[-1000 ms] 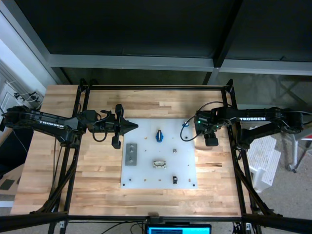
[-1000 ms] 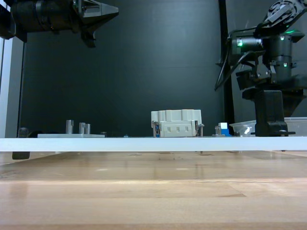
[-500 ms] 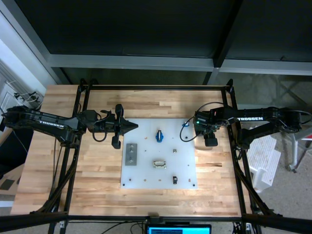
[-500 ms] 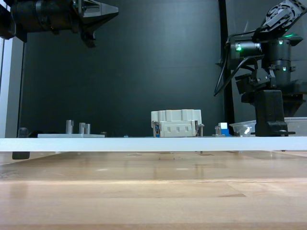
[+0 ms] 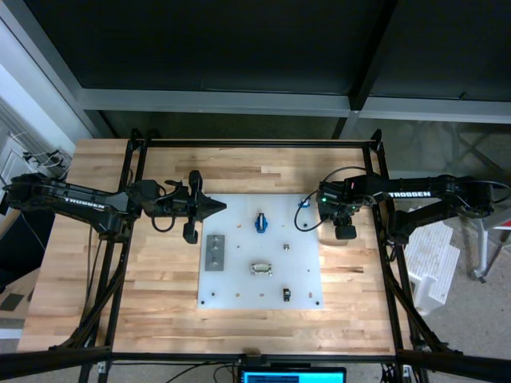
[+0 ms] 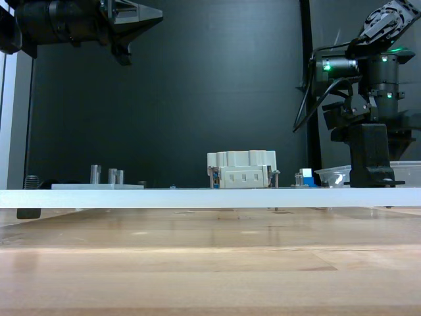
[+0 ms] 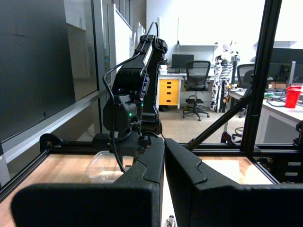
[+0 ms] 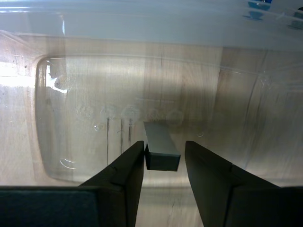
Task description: Pick the 16mm bar and install on taskboard
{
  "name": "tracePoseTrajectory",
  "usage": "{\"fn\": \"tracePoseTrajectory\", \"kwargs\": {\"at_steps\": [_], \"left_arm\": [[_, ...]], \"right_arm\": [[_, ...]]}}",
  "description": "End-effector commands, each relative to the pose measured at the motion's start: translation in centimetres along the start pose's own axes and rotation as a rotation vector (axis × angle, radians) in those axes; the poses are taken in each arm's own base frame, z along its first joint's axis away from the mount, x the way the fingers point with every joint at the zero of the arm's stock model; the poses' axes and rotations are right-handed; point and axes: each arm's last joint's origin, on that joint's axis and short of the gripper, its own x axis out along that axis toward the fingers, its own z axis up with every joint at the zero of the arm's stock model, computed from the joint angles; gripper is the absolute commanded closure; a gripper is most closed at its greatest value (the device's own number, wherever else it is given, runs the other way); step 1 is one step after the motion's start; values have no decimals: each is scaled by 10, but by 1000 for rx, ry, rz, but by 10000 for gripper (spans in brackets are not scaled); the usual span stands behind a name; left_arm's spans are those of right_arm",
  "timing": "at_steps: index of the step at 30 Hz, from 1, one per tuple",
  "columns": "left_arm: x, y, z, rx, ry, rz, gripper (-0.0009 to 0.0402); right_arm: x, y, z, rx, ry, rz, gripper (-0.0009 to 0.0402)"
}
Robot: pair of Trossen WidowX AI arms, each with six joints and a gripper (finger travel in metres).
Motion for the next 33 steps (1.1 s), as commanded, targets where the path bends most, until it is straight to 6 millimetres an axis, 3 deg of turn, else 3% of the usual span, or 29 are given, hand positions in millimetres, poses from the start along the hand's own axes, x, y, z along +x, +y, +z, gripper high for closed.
{"fn": "tracePoseTrajectory", "kwargs": {"at_steps": [1, 22, 33], "left_arm": [[0, 0, 0, 0, 0, 0, 393], [0, 0, 0, 0, 0, 0, 393], [0, 0, 0, 0, 0, 0, 393]], "right_arm": [[0, 0, 0, 0, -1, 0, 297], [-5, 0, -1, -5, -25, -8, 374], [-46, -3, 0, -7, -23, -8, 373]]}}
